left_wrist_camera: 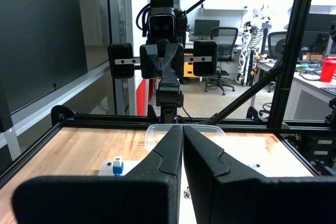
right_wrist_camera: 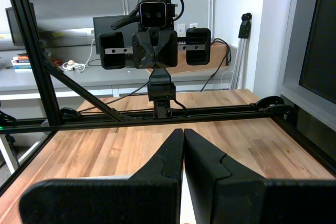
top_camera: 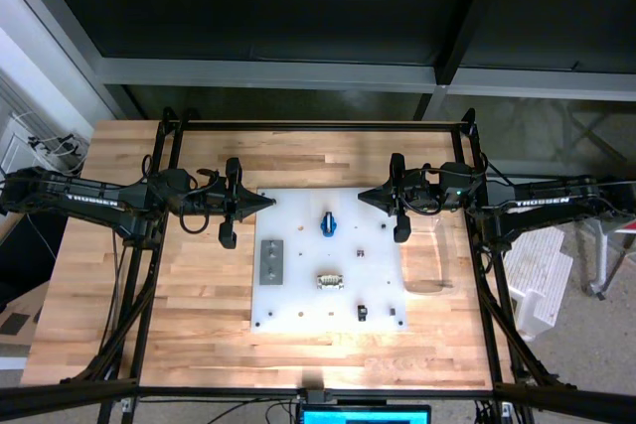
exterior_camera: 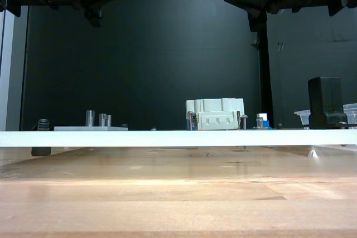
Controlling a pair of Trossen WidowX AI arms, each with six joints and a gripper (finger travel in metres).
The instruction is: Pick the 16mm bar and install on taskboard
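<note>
Left hand (top_camera: 268,203) and right hand (top_camera: 363,196) hover above the white taskboard's (top_camera: 298,305) far edge, both closed with fingertips pressed together and gripping nothing (the wrist views show this). I cannot tell where the 16mm bar is. Only the low view, at lower left, shows short pegs (exterior_camera: 89,118) upright on the grey plate (top_camera: 271,280).

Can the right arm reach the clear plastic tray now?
Probably yes: the right gripper hangs shut above the white task board's right side, near the clear tray, nothing between. The left gripper hangs shut above its left edge. I cannot find the 16mm bar.
</note>
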